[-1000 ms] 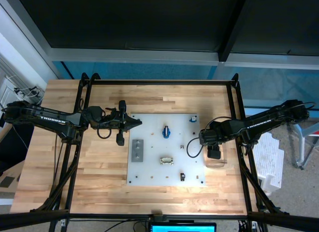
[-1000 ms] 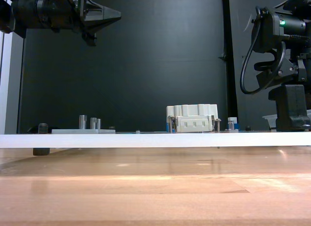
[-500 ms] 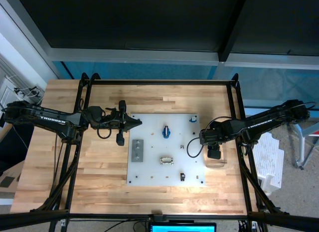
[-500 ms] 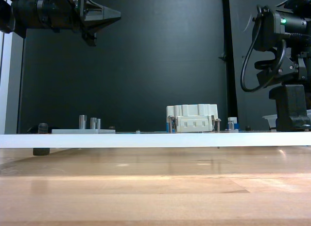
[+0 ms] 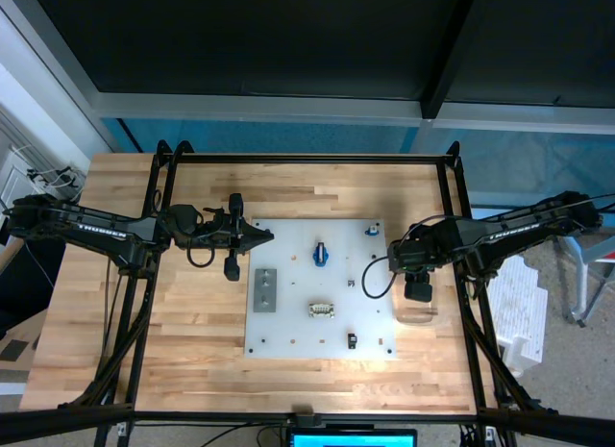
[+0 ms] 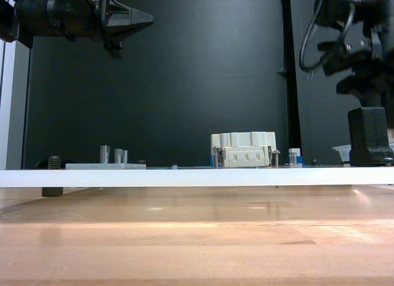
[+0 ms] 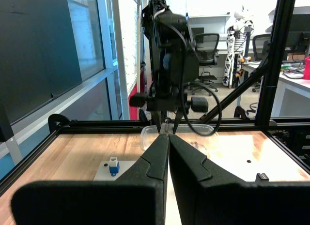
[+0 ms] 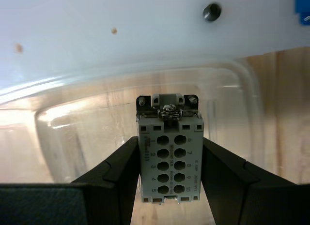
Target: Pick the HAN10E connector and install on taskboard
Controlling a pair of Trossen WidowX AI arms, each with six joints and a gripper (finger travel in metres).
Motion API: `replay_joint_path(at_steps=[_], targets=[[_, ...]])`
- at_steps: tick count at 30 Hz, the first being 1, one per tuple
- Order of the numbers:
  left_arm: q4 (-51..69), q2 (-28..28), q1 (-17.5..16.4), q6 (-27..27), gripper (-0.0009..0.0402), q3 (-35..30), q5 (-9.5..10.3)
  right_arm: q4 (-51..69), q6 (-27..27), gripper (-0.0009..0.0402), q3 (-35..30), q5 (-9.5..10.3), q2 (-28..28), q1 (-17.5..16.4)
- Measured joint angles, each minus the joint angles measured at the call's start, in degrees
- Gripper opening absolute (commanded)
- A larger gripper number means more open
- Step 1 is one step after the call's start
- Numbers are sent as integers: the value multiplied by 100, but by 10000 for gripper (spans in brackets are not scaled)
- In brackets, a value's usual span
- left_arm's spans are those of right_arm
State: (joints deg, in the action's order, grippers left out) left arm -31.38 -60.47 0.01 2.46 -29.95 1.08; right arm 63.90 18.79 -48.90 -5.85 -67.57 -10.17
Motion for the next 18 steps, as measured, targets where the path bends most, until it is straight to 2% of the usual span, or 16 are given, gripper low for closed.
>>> replay_joint_path(at_steps=[6,14,18], targets=[[0,0,0,0,1,0,0,520,0,25,-531,0,0,-7],[0,0,0,0,1,0,2,612,2,25,-664,2,-17,-50],[0,0,0,0,1,0,2,597,37,25,-894,2,-236,-149]])
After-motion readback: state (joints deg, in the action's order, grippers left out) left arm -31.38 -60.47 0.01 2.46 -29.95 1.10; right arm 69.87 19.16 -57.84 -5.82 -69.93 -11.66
